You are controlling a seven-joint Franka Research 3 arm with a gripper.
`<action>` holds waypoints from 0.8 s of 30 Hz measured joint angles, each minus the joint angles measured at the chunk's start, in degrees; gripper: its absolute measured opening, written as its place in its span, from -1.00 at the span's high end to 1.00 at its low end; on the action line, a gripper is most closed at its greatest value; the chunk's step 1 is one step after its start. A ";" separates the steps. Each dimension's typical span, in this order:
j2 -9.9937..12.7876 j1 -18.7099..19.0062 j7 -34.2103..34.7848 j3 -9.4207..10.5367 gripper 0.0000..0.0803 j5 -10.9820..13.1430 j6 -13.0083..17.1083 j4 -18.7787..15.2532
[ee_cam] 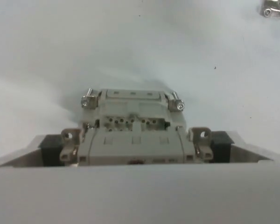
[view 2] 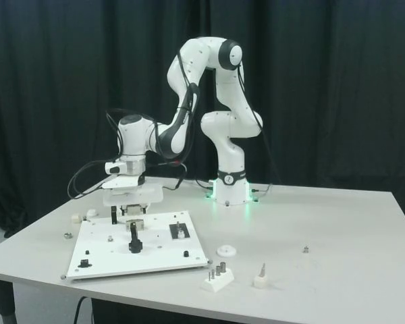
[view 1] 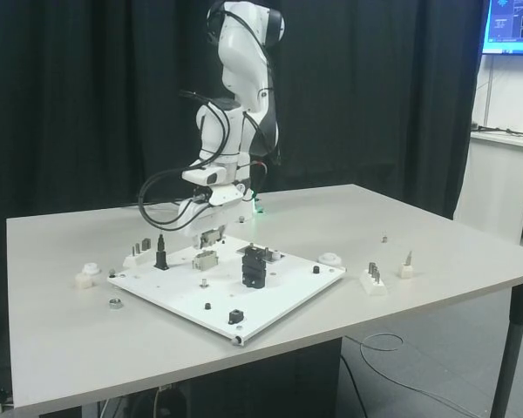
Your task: Insert waterproof.
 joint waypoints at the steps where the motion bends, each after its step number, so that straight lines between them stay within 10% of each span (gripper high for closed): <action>1: 0.16 0.00 -0.13 -0.03 -0.56 0.13 0.19 0.00; 24: 2.02 -1.29 -2.69 -0.26 -0.56 3.65 1.26 0.08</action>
